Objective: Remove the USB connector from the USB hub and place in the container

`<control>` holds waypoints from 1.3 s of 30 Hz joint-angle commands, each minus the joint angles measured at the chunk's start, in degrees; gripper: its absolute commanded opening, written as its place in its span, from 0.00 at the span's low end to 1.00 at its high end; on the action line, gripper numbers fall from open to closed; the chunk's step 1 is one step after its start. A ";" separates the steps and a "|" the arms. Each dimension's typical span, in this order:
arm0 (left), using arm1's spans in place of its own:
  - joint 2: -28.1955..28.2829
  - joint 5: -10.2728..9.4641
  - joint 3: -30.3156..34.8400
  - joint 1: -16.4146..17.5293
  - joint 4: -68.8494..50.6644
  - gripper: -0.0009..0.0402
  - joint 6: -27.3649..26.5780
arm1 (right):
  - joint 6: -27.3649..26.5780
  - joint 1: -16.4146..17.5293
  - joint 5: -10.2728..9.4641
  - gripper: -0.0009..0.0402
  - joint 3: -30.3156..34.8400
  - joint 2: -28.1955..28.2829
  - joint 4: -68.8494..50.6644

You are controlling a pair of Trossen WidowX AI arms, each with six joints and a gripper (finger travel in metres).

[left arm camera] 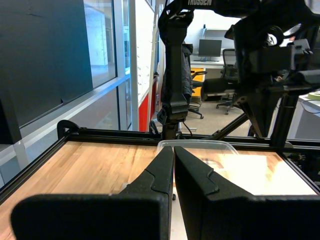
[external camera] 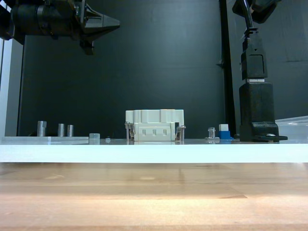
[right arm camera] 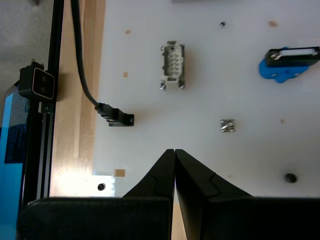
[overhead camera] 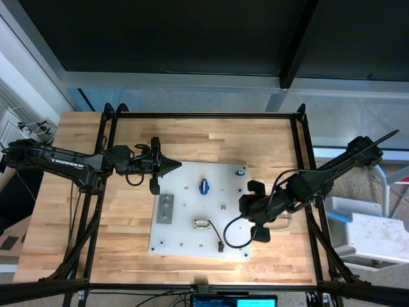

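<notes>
The USB connector [right arm camera: 111, 115] is a small black plug standing upright in the tiny black USB hub [right arm camera: 126, 120], near the white board's front edge. Its thin cable [overhead camera: 215, 231] rises away from the plug [external camera: 253, 60], which sits above the hub [external camera: 257, 113]. My right gripper [right arm camera: 174, 151] hovers shut and empty over the board, a short way from the plug; in the high view it [overhead camera: 248, 210] hangs right of the hub [overhead camera: 220, 247]. The clear container [left arm camera: 197, 145] lies beneath the right arm [overhead camera: 289, 220]. My left gripper [overhead camera: 171, 167] is shut and empty, held high over the board's far left edge.
On the white board [overhead camera: 192, 242] stand a silver-cream connector block [overhead camera: 202, 224], a grey rectangular block [overhead camera: 165, 208] and a blue fitting [overhead camera: 203, 186]. A black frame [overhead camera: 204, 116] rings the table. A laptop screen [overhead camera: 233, 300] sits at the near edge.
</notes>
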 commanded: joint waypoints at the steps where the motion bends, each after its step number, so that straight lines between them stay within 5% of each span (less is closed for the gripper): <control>1: 0.02 0.02 0.02 0.00 0.02 0.02 0.00 | 1.49 0.98 0.11 0.02 1.77 2.56 -0.09; 24: 0.02 0.02 0.02 0.00 0.02 0.02 0.00 | 13.00 6.93 1.31 0.03 12.68 16.33 -5.07; 39: 0.02 0.02 0.02 0.00 0.04 0.02 0.02 | 14.56 7.67 3.19 0.41 14.40 21.94 -1.66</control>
